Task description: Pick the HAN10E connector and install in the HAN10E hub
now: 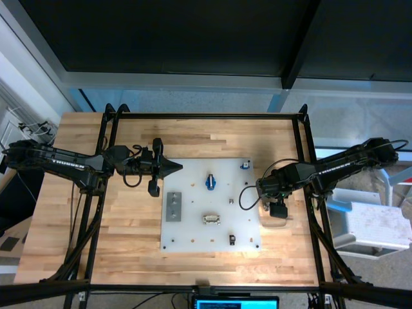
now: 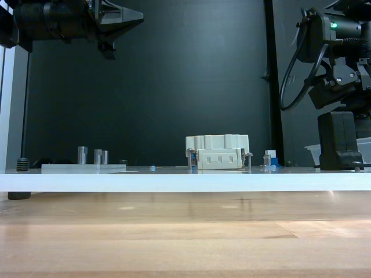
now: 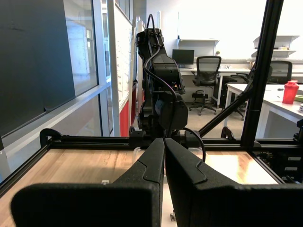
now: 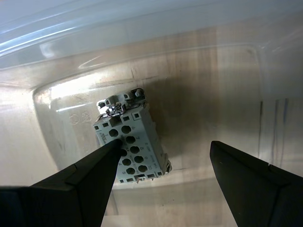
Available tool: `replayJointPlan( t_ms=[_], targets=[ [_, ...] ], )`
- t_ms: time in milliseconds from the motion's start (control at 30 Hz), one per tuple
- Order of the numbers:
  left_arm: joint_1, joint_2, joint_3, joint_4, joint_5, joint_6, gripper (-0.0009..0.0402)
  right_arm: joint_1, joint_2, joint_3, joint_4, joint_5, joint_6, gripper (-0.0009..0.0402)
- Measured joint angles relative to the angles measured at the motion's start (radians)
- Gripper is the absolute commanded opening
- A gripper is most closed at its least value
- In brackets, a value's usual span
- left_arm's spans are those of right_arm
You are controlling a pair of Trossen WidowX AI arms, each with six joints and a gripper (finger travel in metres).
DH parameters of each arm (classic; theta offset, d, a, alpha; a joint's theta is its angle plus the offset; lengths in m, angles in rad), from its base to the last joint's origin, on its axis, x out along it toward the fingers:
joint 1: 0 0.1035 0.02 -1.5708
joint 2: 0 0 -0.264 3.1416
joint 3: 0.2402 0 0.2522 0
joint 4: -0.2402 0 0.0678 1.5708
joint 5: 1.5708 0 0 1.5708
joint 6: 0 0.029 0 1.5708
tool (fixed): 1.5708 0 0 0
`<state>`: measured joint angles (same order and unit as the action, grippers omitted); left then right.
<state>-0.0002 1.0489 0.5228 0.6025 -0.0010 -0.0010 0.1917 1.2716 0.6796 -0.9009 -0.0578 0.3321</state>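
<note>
Table (image 1: 77, 212) of pale wood carries a white plate (image 1: 193, 241) at its middle. Above the plate's left edge the left hand (image 1: 168, 167) hangs clenched and empty, pointing inward. Just past the plate's right edge the right hand (image 4: 165, 142) points down, its fingers spread wide over a clear tray (image 4: 203, 94). Toward the plate's near edge the HAN10E hub (image 1: 210, 220) sits bolted. In the tray lies the HAN10E connector (image 4: 130, 142), ungrasped, with one fingertip showing in front of it.
</note>
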Motion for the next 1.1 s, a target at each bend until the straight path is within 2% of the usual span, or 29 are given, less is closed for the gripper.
replayJointPlan(
  t_ms=[67,200,1100],
  targets=[
    [0.000,0.000,0.000,0.000,0.000,0.000,0.0000,0.002,0.001,-0.002,0.000,-0.021,0.000,0.0271],
    [0.000,0.000,0.000,0.000,0.000,0.000,0.0000,0.004,0.004,-0.008,-0.006,-0.003,-0.001,0.0271],
    [0.000,0.000,0.000,0.000,0.000,0.000,0.0000,0.012,0.000,0.000,-0.006,-0.013,0.000,0.0271]
  ],
)
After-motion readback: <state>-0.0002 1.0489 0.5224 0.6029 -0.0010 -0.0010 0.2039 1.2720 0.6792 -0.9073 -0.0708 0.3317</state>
